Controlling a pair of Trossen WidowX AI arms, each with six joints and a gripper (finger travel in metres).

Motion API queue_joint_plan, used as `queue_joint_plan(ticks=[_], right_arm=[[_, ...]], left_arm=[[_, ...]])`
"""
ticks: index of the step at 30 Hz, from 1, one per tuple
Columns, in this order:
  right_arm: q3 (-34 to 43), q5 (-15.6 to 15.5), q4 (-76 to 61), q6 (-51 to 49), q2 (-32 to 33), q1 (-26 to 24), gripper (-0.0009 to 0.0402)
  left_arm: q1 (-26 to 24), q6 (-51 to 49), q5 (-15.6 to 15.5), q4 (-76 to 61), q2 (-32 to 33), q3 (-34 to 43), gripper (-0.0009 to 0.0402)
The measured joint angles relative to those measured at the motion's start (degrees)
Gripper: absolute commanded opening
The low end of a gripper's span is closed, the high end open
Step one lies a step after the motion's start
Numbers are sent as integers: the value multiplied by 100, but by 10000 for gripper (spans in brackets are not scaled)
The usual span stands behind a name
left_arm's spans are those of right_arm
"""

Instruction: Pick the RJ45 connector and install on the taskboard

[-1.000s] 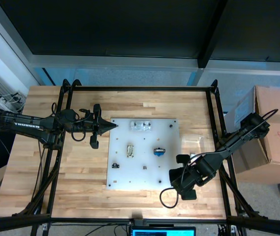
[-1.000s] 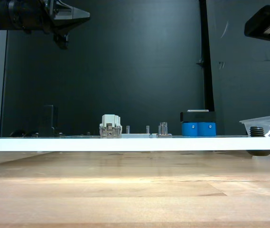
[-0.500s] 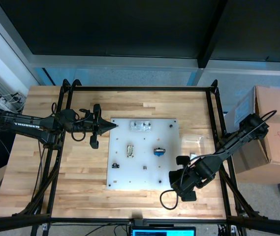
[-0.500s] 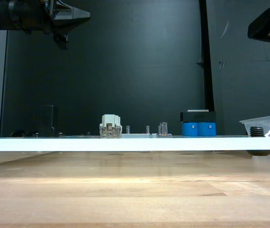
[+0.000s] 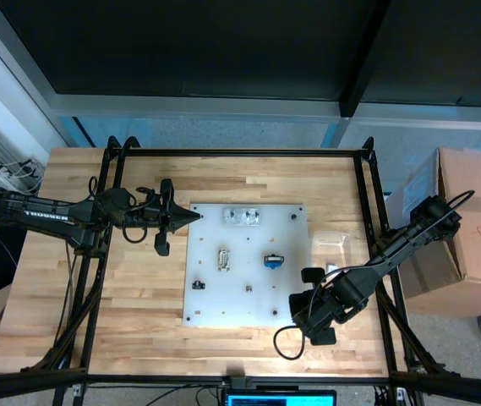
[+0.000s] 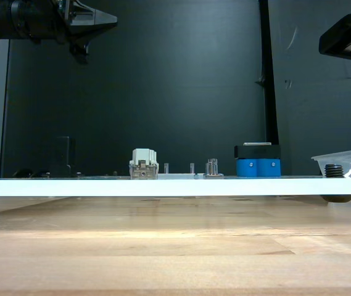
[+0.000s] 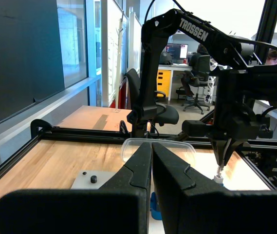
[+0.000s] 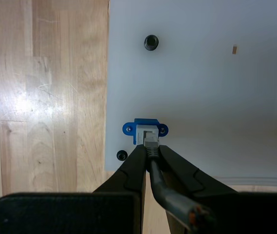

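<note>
My right gripper [image 8: 151,147] is shut on the grey cable of the RJ45 connector [image 8: 151,140], whose pale plug pokes out past the fingertips. It hangs above the blue RJ45 socket [image 8: 145,127] on the white taskboard [image 5: 240,292], clear of its seat. In the high view the right gripper [image 5: 306,306] hovers over the board's near right corner; the low view shows it high up [image 6: 348,38]. The left wrist view shows the plug [image 7: 218,178] hanging beneath it. My left gripper [image 5: 196,216] is shut on nothing, raised at the board's far left edge [image 6: 108,20].
A grey multi-pin connector [image 5: 223,259] and small fittings stand on the board. A clear plastic tray [image 5: 330,240] lies to the right of the board. A cardboard box [image 5: 468,228] stands beyond the table's right edge. A black frame rims the table.
The right gripper with the RJ45 connector has shifted slightly left and sunk a little. The left arm has not moved.
</note>
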Motion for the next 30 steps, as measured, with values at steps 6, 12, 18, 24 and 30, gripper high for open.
queue_joint_plan(ticks=[6, 12, 18, 24, 30], right_arm=[[-70, 0, 85, 2, 0, -2, 0], [-76, -7, 166, -2, 63, 0, 0], [-94, -2, 186, -15, 70, 0, 0], [-107, -2, 181, -15, 63, -2, 0], [-122, -17, 98, 2, 48, 0, 0]], left_arm=[[0, 0, 2, 0, 0, 0, 0], [0, 0, 2, 0, 0, -2, 0], [0, 0, 2, 0, 0, 0, 0], [0, 0, 0, 0, -2, 0, 0], [0, 0, 2, 0, -2, 0, 0]])
